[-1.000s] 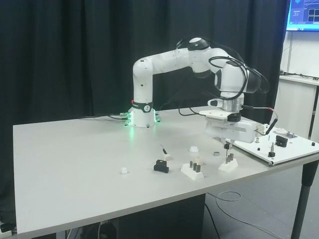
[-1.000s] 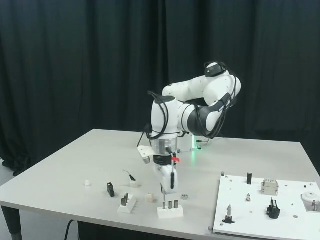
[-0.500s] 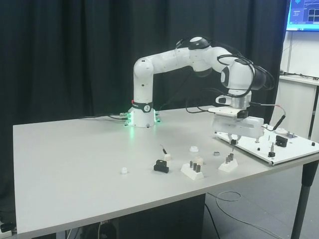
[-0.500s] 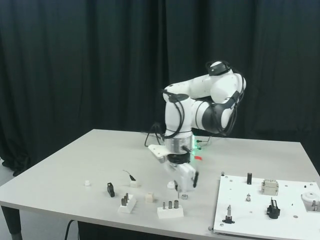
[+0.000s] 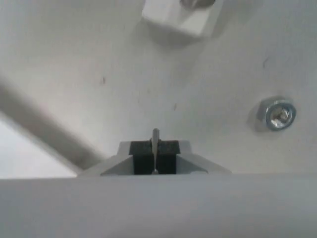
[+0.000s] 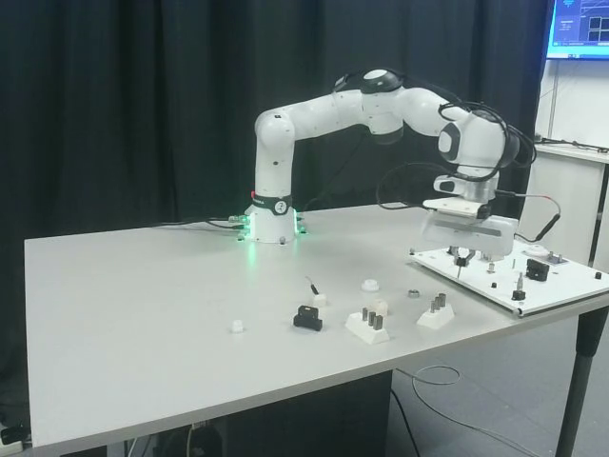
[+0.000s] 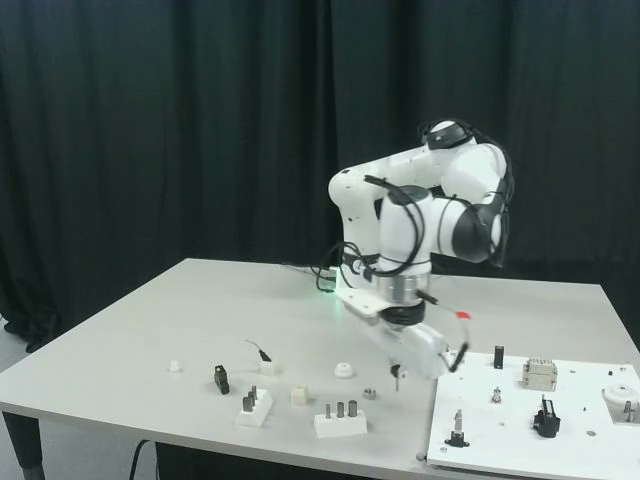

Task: Insert round peg 1.

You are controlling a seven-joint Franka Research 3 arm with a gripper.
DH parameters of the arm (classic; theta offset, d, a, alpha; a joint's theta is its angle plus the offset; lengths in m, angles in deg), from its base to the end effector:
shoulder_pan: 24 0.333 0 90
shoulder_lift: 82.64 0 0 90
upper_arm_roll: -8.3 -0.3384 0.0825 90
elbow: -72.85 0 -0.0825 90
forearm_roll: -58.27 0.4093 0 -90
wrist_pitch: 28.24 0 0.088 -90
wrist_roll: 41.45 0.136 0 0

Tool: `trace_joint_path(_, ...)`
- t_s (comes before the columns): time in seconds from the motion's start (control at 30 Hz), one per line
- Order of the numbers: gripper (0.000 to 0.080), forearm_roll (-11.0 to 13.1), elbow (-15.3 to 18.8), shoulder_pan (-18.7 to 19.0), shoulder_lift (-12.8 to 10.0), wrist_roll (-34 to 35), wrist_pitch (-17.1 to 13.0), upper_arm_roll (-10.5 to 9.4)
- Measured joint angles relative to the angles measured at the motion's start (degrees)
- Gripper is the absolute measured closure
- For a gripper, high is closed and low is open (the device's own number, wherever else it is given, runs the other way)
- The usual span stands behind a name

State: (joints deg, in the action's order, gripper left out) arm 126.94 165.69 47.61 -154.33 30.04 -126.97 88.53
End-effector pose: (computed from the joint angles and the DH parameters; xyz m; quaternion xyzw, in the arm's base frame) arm 0.6699 0.1992 0.2410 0.7130 -0.7005 0.0013 0.0305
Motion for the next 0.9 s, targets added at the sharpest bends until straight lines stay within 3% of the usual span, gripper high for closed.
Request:
trace_joint_path(0.2, 0.0785, -2.0, 0.0, 2.6, 0.2, -5.6, 0.0, 0.0)
trace_joint_path(0.43, 0.0785, -2.4, 0.2, 4.9, 0.2, -13.4, -1.0, -0.05)
trace_joint_path(0.9, 0.0785, -2.1, 3.1, 9.8, 0.2, -16.9, -6.5, -1.9)
